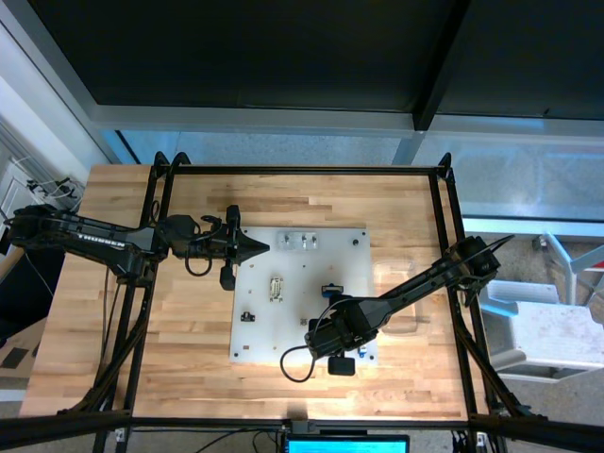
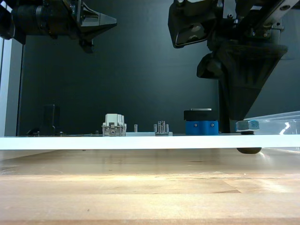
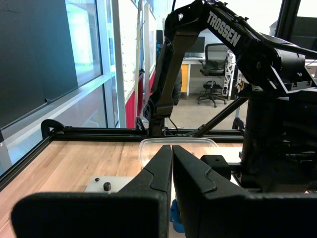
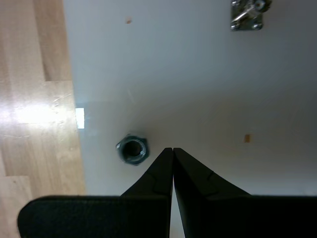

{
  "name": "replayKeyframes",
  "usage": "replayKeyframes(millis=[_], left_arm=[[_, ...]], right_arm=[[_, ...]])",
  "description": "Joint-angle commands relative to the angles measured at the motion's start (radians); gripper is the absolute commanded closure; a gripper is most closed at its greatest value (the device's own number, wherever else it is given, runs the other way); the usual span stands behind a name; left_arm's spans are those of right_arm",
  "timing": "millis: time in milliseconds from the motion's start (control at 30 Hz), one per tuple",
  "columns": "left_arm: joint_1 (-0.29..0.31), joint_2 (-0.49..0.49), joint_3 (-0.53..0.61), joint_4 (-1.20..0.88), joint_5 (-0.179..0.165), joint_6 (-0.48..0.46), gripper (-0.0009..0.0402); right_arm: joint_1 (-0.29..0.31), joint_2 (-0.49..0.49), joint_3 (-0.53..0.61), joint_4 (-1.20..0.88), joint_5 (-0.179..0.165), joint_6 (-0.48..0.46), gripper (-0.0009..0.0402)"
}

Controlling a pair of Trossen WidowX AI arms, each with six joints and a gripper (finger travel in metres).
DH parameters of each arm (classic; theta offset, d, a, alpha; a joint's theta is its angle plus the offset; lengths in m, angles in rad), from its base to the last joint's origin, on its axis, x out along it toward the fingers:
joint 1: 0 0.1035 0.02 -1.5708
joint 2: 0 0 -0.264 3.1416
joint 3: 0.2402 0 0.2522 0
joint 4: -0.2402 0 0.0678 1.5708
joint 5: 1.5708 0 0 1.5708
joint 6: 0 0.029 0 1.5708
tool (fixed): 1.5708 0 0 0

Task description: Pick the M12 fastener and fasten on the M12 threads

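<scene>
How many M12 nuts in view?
1: the nut sits on the white board beside the right gripper, shut and empty; on its stud or not, unclear. Left gripper hangs shut above the board's far left. Others may be hidden.

Left hand (image 2: 112, 20) cropped by low view's top edge, right hand (image 4: 172, 148) hiding stud from above, nut (image 4: 132, 149) seating unclear

High view: above the table's (image 1: 142, 330) near edge, looking down and away, whole white board (image 1: 283, 330) in frame.
Low view: table-top height at the near edge, level along the board.
Left wrist view: along the left gripper (image 3: 171, 147), high over the board's far left edge, facing the right arm (image 3: 208, 29).
Right wrist view: along the right gripper (image 4: 172, 149), straight down, close over the board's near right.
Shared: silver nut (image 4: 132, 149) in low and right wrist views — board in all four.
</scene>
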Motion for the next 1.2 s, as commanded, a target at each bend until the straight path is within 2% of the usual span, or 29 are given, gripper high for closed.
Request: replayKeyframes(millis=[33,233,267,300,333,367,467,500,533,733,867,967,1100,1200], left_arm=[[0.0,0.0,0.0,0.0,0.0,0.0,0.0393],[0.0,0.0,0.0,0.0,0.0,0.0,0.0393],[0.0,0.0,0.0,0.0,0.0,0.0,0.0393],[0.0,0.0,0.0,0.0,0.0,0.0,0.0393],[0.0,0.0,0.0,0.0,0.0,0.0,0.0393],[0.0,0.0,0.0,0.0,0.0,0.0,0.0393],[0.0,0.0,0.0,0.0,0.0,0.0,0.0393],[0.0,0.0,0.0,0.0,0.0,0.0,0.0393],[0.0,0.0,0.0,0.0,0.0,0.0,0.0393],[0.0,0.0,0.0,0.0,0.0,0.0,0.0393],[0.0,0.0,0.0,0.0,0.0,0.0,0.0393],[0.0,0.0,0.0,0.0,0.0,0.0,0.0393],[0.0,0.0,0.0,0.0,0.0,0.0,0.0393],[0.0,0.0,0.0,0.0,0.0,0.0,0.0393]], right_arm=[[0.002,0.013,-0.002,0.008,-0.009,-0.002,0.0393],[0.001,0.014,-0.003,0.011,-0.011,-0.002,0.0393],[0.001,0.014,-0.003,0.011,-0.016,-0.003,0.0393],[0.001,0.014,-0.003,0.012,-0.039,-0.005,0.0393],[0.001,0.014,-0.004,0.012,-0.071,-0.008,0.0393],[0.001,0.014,-0.004,0.013,-0.118,-0.016,0.0393],[0.001,0.01,-0.004,0.01,-0.328,-0.083,0.0393],[0.001,0.007,-0.004,0.007,-0.365,-0.089,0.0393],[0.001,0.004,-0.004,0.003,-0.373,-0.09,0.0393],[0.001,-0.006,-0.004,-0.017,-0.254,-0.08,0.0393],[0.0,-0.01,-0.004,-0.016,-0.18,-0.04,0.0393],[0.0,-0.011,-0.004,-0.016,-0.104,-0.003,0.0393],[0.0,-0.003,-0.004,-0.012,-0.021,0.036,0.0393],[0.0,0.005,-0.005,0.008,-0.017,0.047,0.0393]])
